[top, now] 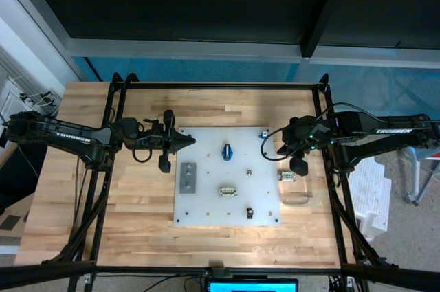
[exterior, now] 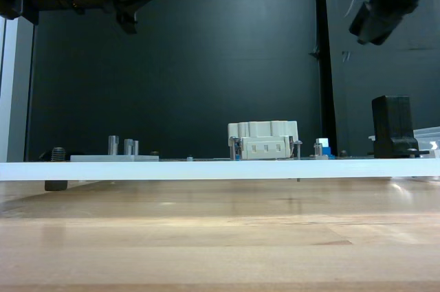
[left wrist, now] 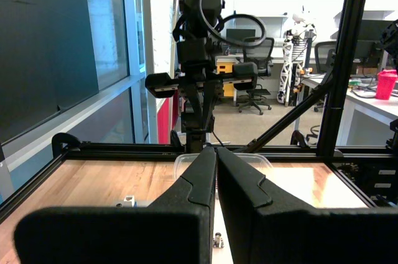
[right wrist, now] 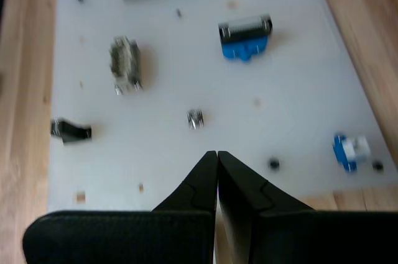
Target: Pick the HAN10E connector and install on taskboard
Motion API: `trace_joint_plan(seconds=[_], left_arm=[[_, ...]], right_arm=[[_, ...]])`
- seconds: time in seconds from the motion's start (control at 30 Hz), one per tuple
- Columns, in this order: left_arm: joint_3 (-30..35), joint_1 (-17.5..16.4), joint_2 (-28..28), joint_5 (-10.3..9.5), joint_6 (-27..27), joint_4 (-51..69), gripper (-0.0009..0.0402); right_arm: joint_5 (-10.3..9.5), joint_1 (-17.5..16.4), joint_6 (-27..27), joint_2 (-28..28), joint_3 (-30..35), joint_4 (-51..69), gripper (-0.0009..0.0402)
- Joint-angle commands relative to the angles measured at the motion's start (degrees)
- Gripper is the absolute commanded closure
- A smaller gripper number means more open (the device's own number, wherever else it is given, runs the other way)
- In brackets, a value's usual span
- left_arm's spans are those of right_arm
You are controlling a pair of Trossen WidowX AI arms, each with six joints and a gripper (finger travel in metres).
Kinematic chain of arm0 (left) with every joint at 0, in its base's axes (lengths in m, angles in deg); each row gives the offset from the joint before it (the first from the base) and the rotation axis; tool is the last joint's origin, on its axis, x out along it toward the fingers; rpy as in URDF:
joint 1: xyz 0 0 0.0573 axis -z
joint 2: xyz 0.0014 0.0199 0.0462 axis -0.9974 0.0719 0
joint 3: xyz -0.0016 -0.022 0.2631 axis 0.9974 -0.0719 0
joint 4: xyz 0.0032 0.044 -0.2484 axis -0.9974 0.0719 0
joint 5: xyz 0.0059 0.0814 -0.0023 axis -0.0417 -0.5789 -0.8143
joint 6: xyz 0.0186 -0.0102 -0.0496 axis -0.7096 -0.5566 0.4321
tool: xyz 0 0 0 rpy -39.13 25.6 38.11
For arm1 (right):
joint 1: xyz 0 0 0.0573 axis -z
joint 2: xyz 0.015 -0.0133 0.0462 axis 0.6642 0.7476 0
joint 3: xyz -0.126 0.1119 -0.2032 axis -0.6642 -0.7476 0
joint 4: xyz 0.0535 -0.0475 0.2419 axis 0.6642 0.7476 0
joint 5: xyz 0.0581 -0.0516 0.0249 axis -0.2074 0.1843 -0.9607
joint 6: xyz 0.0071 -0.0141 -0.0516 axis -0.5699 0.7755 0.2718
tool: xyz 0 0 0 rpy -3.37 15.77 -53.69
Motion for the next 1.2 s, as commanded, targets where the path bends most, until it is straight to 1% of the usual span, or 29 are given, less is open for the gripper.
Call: trace_joint_plan(seconds=[0.03, 0.37, 0.63, 0.77, 0.9, 1.03, 1.07, 1.2], left_arm=[[0.0, 0.0, 0.0, 0.0, 0.0, 0.0, 0.0392], [0.0, 0.0, 0.0, 0.0, 0.0, 0.0, 0.0392], [0.0, 0.0, 0.0, 0.0, 0.0, 0.0, 0.0392], [0.0, 0.0, 0.0, 0.0, 0.0, 0.0, 0.0392], [0.0, 0.0, 0.0, 0.0, 0.0, 0.0, 0.0392], [0.0, 0.0, 0.0, 0.0, 0.0, 0.0, 0.0392], [0.0, 0.0, 0.0, 0.0, 0.0, 0.0, 0.0392], [0.0, 0.0, 0.0, 0.0, 0.0, 0.0, 0.0392]], right_arm=[[0.11, -0.2, -0.1, 0.0, 0.2, 3.6, 0.0393], [0.17, -0.8, 0.8, 2.2, 3.3, 17.8, 0.0394], [0.2, -1.7, 1.3, 6.8, 6.6, 24.4, 0.0394], [0.24, -3.4, 2.3, 9.0, 6.9, 25.8, 0.0394], [0.39, -5.5, 2.2, 10.8, 6.8, 25.9, 0.0393], [1.84, -8.0, 1.2, 13.2, 6.8, 26.3, 0.0392], [2.23, -8.5, 1.0, 13.9, 6.8, 26.3, 0.039], [2.25, -9.0, -0.5, 16.3, 6.8, 25.9, 0.0362]])
